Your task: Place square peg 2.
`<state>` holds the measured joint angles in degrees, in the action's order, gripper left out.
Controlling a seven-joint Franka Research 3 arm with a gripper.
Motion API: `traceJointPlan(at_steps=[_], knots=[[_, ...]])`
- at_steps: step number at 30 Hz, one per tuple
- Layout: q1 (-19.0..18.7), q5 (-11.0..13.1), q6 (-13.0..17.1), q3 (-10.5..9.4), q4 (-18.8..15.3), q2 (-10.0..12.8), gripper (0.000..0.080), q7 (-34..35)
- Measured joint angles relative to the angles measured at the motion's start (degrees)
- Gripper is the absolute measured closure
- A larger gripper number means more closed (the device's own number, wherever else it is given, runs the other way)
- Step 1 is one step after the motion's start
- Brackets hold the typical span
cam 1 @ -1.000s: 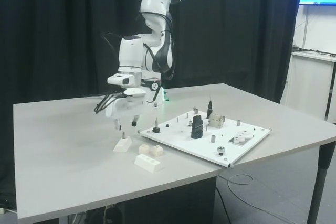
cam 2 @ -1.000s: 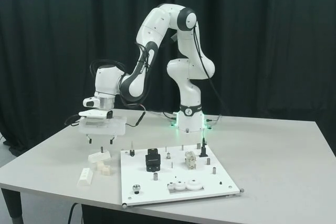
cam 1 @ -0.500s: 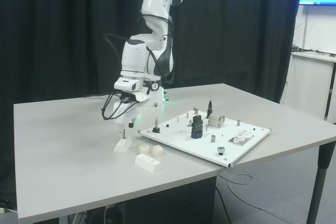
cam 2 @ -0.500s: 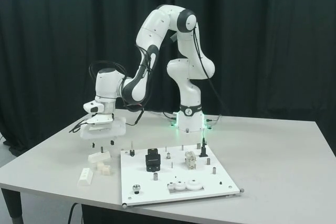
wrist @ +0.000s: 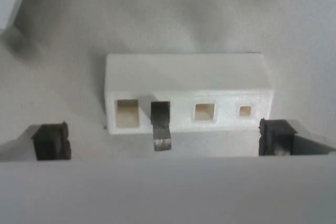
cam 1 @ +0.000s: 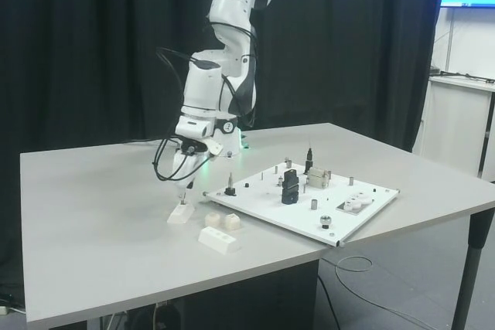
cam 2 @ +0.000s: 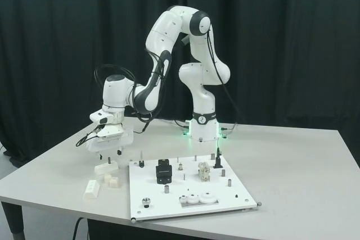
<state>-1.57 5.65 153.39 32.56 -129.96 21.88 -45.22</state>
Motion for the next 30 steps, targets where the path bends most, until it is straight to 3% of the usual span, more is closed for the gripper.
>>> traceJointPlan(at_steps=[8,30], knots=[[0.1,-1.77,-0.75,0.11,0.51,0.34,0.0003,0.0],[0.43,-1.79,-0.77,0.3,0.98,1.79,0.0003,0.11]])
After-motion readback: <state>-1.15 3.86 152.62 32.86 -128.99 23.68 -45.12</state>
